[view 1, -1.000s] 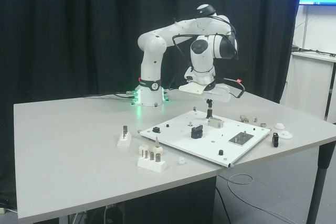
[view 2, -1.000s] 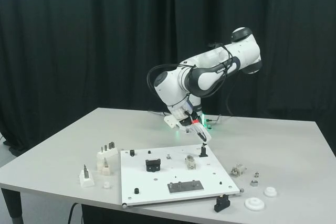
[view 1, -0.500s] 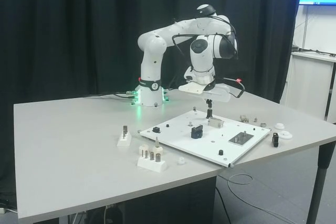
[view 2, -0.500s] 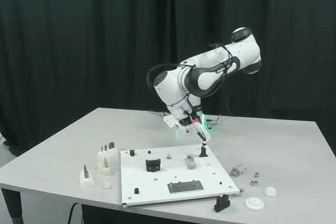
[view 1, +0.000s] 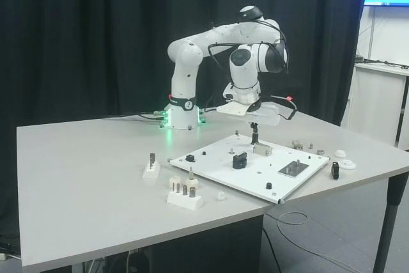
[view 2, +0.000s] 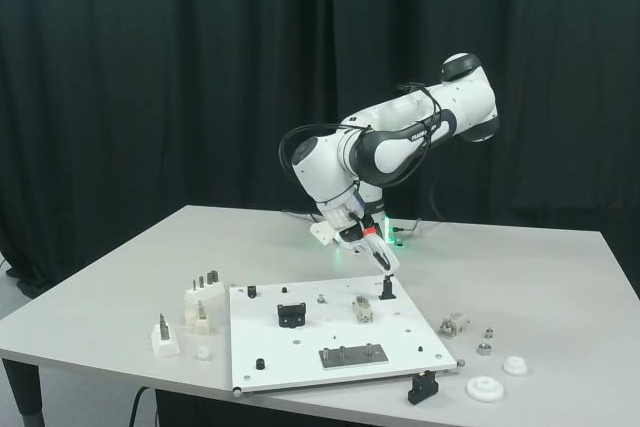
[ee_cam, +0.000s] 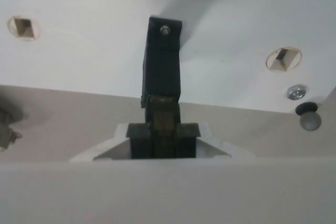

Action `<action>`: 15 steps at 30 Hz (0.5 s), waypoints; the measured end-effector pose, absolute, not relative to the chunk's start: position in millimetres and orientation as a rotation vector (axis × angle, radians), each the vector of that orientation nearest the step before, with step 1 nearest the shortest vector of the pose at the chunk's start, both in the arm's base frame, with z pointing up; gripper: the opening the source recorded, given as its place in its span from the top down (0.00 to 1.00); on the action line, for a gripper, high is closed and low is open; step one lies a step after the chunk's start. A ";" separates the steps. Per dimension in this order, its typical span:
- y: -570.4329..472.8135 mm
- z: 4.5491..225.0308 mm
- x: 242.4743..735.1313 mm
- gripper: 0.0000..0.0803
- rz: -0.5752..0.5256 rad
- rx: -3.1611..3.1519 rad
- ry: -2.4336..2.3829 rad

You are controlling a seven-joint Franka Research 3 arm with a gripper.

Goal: Insert USB.

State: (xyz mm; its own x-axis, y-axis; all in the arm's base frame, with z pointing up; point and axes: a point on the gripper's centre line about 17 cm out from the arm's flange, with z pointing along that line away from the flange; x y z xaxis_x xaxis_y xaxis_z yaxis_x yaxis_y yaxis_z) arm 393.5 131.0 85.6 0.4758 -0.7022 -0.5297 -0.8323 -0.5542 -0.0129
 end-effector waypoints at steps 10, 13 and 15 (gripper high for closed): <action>129.3 85.7 394.6 0.89 0.688 -2.462 1.315; 127.0 84.6 395.5 0.89 0.678 -2.477 1.319; 124.7 83.4 396.0 0.89 0.672 -2.490 1.323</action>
